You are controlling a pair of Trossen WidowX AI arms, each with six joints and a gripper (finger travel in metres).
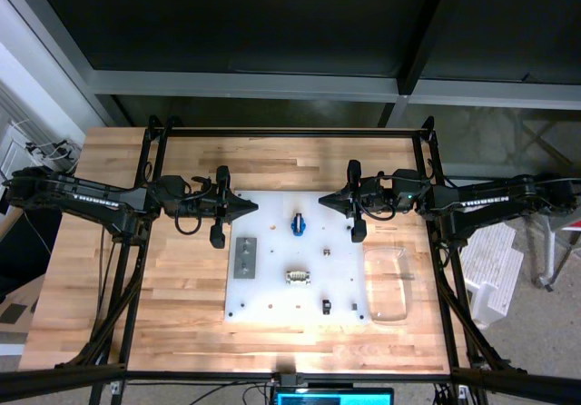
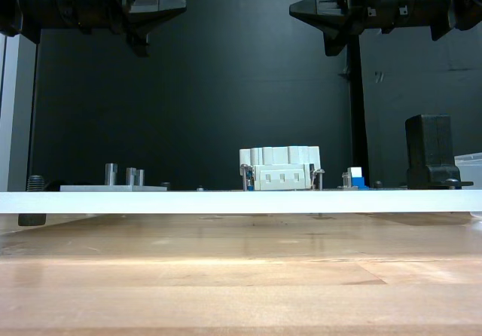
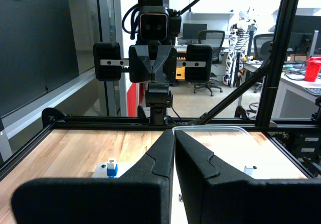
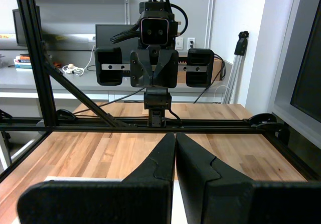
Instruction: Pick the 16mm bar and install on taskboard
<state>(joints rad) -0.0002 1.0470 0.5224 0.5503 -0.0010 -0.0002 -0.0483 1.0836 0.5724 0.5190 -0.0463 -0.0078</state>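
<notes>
The white taskboard [image 1: 349, 273] lies mid-table and shows edge-on in the low view [image 2: 226, 201]. It carries a grey metal block [image 1: 245, 255], a blue part [image 1: 299, 224] and a pale connector [image 1: 299, 281]. I cannot make out the 16mm bar in any view. My left gripper [image 1: 254, 207] hovers shut and empty above the board's far left corner, pointing right. Facing it, my right gripper [image 1: 322, 201] hangs shut and empty over the far edge. In each wrist view the fingers meet, left [image 3: 174, 133] and right [image 4: 175, 134].
A clear plastic tray [image 1: 388, 282] sits just right of the board, its rim visible in the left wrist view [image 3: 210, 129]. A small black part [image 1: 327, 308] stands near the board's front edge. A black metal frame [image 1: 150, 205] borders the wooden table.
</notes>
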